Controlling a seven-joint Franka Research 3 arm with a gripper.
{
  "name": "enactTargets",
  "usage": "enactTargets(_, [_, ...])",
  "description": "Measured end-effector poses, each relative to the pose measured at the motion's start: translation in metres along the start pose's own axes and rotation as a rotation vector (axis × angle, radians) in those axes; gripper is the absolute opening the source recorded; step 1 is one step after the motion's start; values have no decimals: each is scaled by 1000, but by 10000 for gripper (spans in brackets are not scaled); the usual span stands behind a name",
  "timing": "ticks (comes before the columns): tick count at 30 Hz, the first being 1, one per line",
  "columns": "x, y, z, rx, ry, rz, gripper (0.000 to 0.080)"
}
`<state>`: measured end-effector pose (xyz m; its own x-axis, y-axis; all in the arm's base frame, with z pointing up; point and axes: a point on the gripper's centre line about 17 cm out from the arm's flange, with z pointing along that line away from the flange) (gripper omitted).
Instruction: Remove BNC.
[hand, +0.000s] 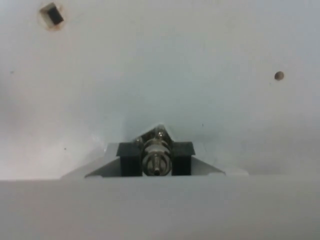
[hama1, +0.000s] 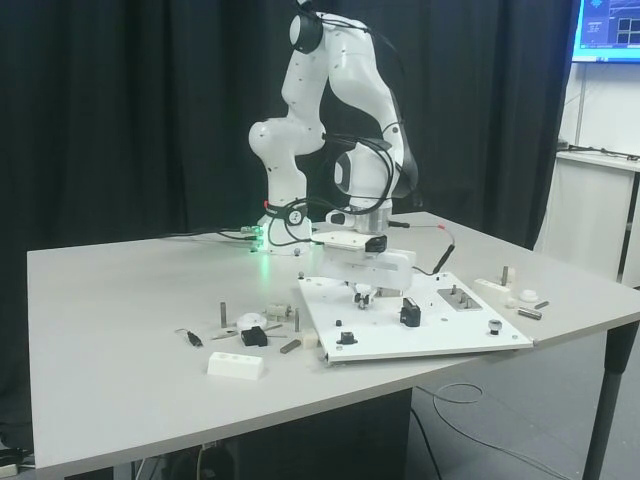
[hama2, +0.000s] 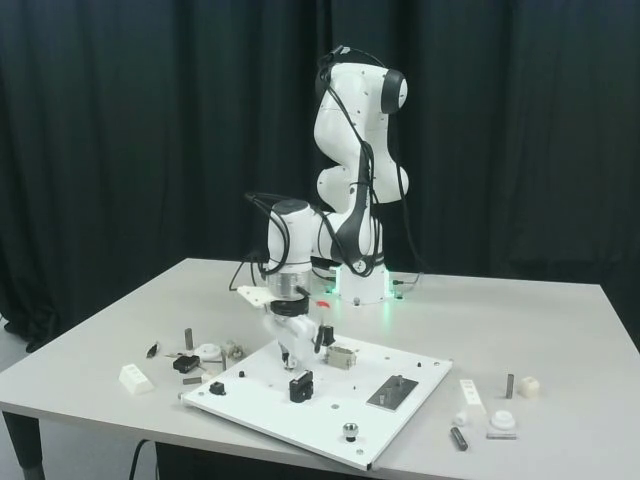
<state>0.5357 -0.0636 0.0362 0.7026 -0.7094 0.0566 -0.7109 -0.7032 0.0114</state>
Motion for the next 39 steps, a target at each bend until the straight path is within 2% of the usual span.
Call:
enactTargets(11, [0, 0, 0, -1, -2, -205, 122])
enactTargets(21, [0, 0, 0, -1, -3, -486, 120])
enactTargets(29, [0, 0, -1, -2, -6, -765, 120])
enactTargets(39, [0, 0, -1, -6, -9, -992, 120])
